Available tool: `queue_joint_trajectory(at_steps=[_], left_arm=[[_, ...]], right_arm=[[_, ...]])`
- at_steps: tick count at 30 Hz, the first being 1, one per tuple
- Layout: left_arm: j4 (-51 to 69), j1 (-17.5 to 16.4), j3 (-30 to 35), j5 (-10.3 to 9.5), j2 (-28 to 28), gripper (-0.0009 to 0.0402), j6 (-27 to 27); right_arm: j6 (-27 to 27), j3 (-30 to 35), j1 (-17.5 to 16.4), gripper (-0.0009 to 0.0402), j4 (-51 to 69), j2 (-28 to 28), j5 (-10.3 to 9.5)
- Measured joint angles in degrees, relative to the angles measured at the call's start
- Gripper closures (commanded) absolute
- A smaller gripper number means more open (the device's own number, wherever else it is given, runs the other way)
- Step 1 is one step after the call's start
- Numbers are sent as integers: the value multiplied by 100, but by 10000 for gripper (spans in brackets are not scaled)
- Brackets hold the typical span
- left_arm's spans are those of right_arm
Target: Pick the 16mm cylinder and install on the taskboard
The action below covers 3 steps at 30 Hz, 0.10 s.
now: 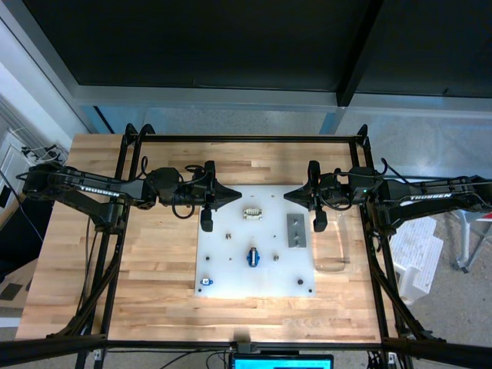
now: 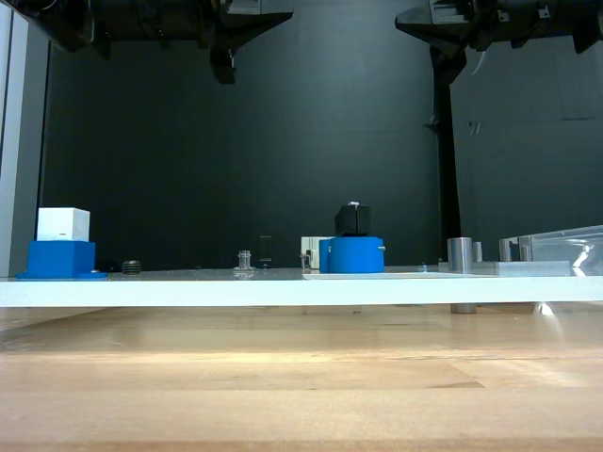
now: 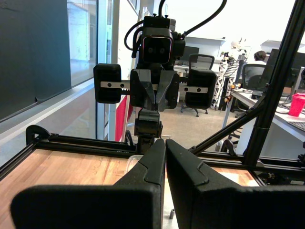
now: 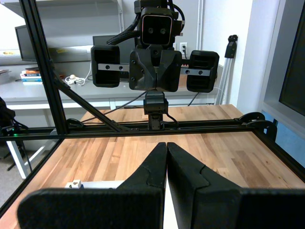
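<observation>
The taskboard is a white square plate in the middle of the table; its front edge shows in the low view. A small silver 16mm cylinder stands upright on it, just right of the blue connector. My left gripper hovers high over the board's far left edge, shut and empty. My right gripper faces it from the right, also shut and empty. Both are far above the cylinder.
A grey metal block lies on the board's right side, and a blue base with a white cube is at its near left corner. A clear plastic tray sits off the right edge. A black frame surrounds the table.
</observation>
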<state>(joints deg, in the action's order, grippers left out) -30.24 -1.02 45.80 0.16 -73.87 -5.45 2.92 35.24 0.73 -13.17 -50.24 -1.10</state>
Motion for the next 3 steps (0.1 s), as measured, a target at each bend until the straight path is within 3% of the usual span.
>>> queue_joint_trajectory(at_steps=[3], left_arm=[[0, 0, 0, 0, 0, 393, 2]], right_arm=[[2, 0, 0, 393, -2, 0, 0]])
